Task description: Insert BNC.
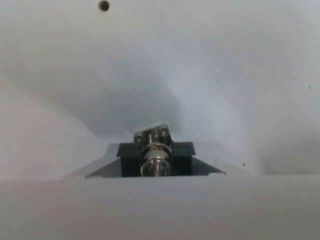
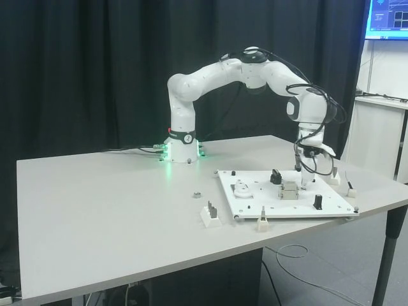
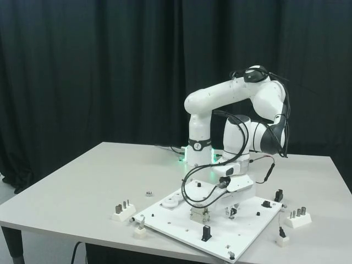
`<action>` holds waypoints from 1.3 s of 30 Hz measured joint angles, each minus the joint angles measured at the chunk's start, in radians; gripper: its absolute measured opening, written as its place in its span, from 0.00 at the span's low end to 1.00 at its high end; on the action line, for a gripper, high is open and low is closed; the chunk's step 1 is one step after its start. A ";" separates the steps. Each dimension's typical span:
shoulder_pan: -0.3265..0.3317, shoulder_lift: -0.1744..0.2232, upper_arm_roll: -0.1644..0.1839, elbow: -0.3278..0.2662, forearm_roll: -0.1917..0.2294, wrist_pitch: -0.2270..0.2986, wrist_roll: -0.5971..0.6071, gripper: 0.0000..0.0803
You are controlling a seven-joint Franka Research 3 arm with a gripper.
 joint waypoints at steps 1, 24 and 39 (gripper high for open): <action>0.000 0.000 0.000 0.000 -0.001 0.000 -0.012 0.15; -0.004 0.000 0.005 0.018 -0.040 -0.001 -0.216 0.15; -0.007 0.000 0.008 0.024 -0.052 -0.001 -0.339 0.15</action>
